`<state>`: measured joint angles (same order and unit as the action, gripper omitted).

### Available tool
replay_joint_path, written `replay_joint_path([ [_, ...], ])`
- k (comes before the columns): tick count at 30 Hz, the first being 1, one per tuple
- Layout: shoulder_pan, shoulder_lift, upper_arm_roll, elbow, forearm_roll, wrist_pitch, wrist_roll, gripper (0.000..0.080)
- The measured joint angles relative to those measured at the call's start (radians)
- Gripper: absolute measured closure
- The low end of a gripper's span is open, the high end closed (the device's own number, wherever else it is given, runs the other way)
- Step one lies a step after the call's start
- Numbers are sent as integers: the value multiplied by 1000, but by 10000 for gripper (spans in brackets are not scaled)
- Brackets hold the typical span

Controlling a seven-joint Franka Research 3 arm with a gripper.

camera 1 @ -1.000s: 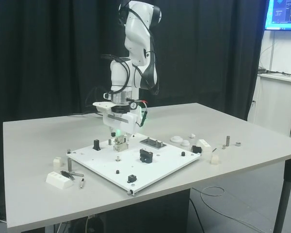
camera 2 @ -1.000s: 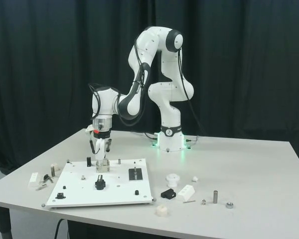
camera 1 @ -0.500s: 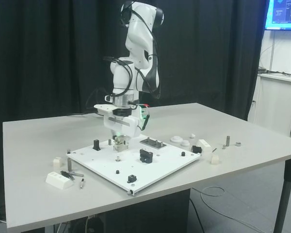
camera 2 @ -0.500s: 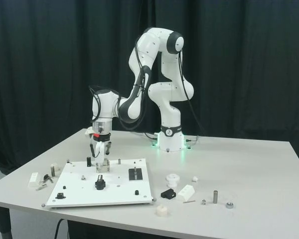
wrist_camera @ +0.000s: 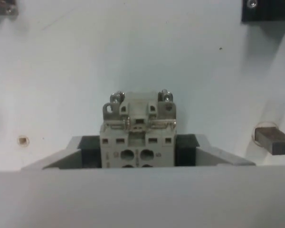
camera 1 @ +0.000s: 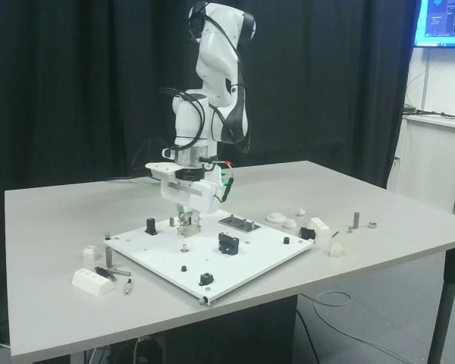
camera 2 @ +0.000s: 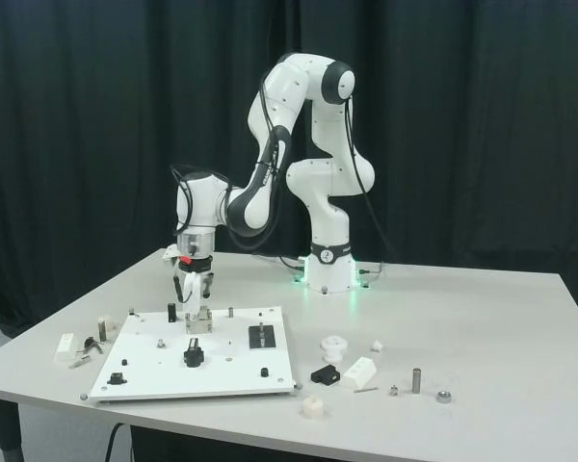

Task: Remove waterproof.

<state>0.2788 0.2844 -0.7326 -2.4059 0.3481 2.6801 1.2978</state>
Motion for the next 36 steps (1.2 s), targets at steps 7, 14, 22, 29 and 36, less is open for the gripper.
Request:
replay_joint_path([
  [7, -1, 0, 0, 0, 8, -1, -5, 488],
  [14, -2, 0, 0, 0, 22, -2, -13, 488],
  [22, -7, -4, 0, 0, 43, -9, -31, 488],
  [29, -9, -4, 0, 1, 59, -12, -44, 488],
  [36, -9, 0, 1, 5, 74, -12, -57, 488],
])
